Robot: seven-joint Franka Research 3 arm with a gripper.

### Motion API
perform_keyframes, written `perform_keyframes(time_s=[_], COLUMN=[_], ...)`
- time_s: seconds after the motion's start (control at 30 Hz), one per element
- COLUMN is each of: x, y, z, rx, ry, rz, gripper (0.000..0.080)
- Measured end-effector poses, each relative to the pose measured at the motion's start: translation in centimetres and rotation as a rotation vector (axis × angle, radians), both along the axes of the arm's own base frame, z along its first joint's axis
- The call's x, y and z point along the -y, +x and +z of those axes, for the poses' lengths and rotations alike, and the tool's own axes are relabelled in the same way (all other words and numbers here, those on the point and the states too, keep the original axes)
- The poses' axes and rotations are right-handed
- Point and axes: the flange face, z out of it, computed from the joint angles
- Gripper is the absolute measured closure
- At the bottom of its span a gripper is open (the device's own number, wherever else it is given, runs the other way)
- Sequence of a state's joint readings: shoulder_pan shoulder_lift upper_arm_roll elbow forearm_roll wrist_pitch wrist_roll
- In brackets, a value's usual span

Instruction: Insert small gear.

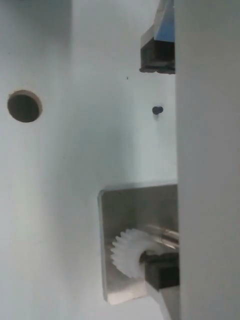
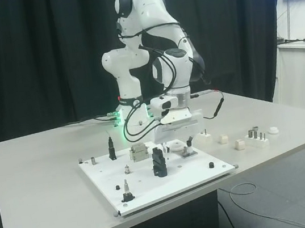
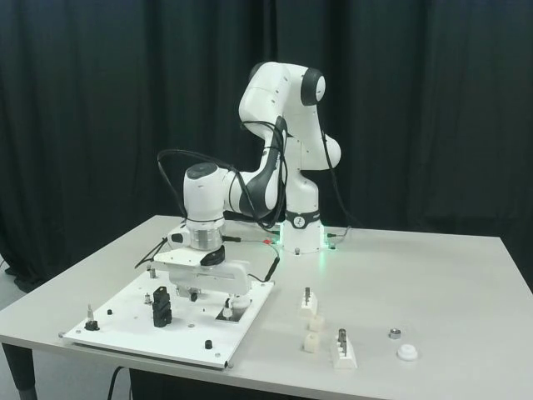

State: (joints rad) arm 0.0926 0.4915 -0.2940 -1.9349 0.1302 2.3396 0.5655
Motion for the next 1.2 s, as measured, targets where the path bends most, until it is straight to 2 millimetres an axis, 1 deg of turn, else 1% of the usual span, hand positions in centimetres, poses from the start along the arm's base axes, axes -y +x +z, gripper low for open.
perform_keyframes(time_s=[0.33, 0.7, 1.0, 1.2], x=[0.1, 0.1, -0.2, -0.6], y=[0.1, 0.2, 0.4, 0.5], z=[-0.9, -0.9, -0.5, 0.3], rx=[0.005, 0.007, 0.012, 0.008], ry=[-0.008, -0.008, -0.008, -0.001], rz=[0.003, 0.015, 0.020, 0.024], gripper=[0.0003, 0.0003, 0.0003, 0.0003])
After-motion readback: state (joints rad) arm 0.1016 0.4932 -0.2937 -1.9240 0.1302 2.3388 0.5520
